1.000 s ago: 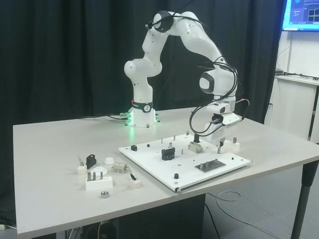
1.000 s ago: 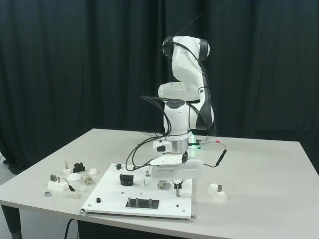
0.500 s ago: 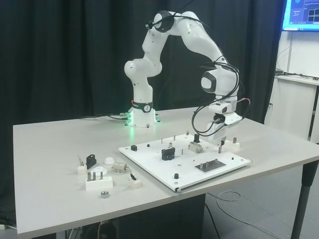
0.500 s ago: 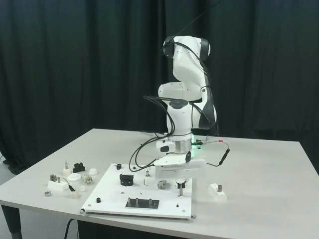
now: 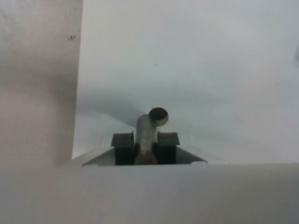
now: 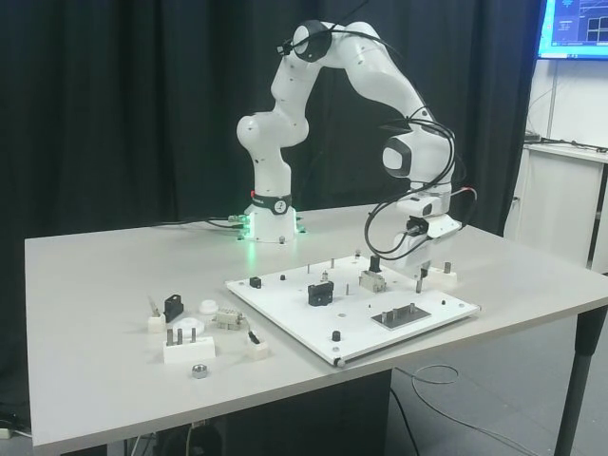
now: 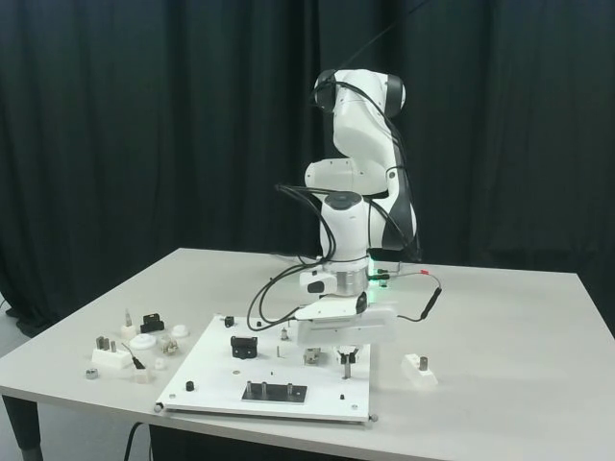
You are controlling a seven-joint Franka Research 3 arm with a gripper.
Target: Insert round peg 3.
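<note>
The white arm's tool [image 5: 145,150] pinched a grey round metal peg [image 5: 148,133] upright between black fingers [image 5: 122,145], just above the white board's [image 6: 285,294] three-o'clock edge on the grey table [image 6: 95,285].

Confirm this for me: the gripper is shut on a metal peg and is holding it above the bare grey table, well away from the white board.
Not quite. The gripper is shut on the metal peg, but it holds it over the white board, near that board's edge, not above the bare grey table. The second room view shows this best.
</note>
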